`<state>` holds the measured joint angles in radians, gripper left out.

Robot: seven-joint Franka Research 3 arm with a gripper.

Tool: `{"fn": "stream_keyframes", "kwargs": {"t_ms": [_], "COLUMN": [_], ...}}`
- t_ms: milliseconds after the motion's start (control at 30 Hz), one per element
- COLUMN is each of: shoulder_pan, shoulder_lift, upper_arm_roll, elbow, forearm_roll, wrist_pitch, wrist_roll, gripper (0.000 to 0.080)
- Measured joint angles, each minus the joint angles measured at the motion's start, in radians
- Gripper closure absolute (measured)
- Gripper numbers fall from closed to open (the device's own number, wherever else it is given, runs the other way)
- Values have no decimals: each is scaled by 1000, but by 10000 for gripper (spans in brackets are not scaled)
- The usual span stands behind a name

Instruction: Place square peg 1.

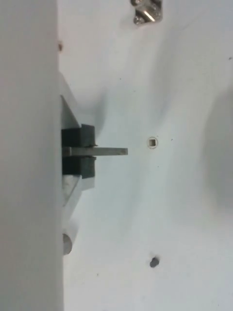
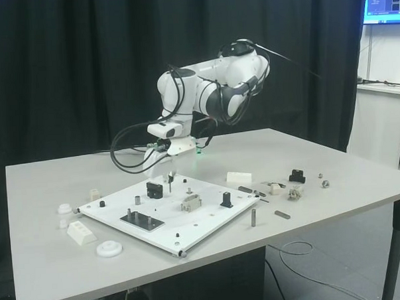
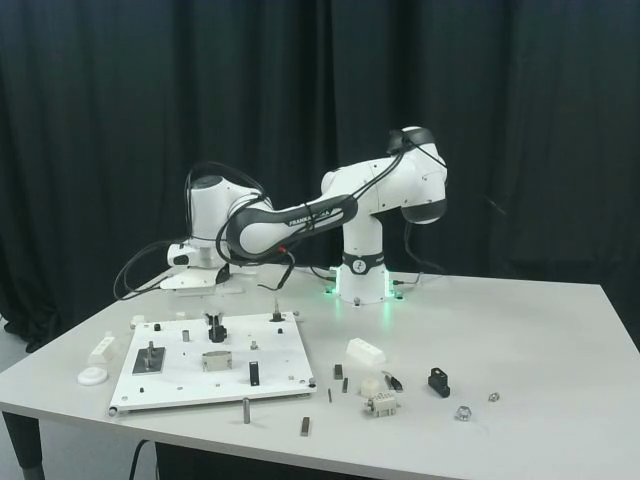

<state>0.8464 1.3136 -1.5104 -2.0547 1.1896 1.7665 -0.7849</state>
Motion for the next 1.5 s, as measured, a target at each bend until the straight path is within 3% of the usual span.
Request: {"fn": "stream_keyframes", "kwargs": {"t_ms": [1200,1500], "shoulder_pan": [-12,2], "shoulder_lift": [0,-2], "upper_arm_roll": [2,2], "elbow": [32,44], "forearm_roll": [3,13], "wrist_pitch": [9,-42], "wrist_roll": [0,32], "gripper": [767,767]}}
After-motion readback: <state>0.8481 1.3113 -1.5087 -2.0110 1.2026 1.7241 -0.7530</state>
